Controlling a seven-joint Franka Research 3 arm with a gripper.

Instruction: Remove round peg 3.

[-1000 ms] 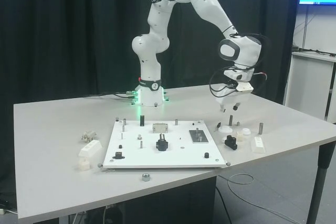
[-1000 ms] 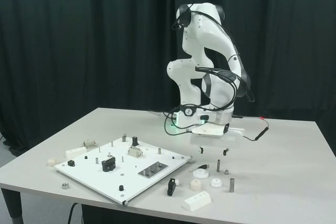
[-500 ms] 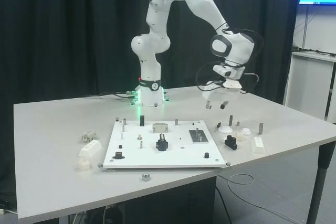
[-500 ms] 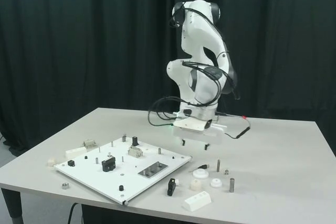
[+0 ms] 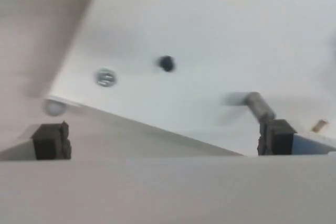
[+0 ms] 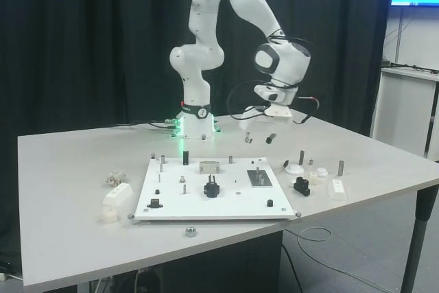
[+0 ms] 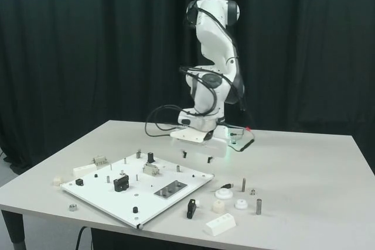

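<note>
The gripper [image 6: 260, 138] hangs above the white board's [image 6: 226, 200] far edge, fingers spread and holding nothing. A grey round peg [image 5: 259, 106] (upright in the board) stands beside one fingertip [image 5: 275, 137].

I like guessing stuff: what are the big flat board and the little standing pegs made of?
The board looks like smooth white plastic or painted metal, with an even matte face. The pegs, like the one under the gripper at, look like dull grey metal, though I can't be sure.
</note>
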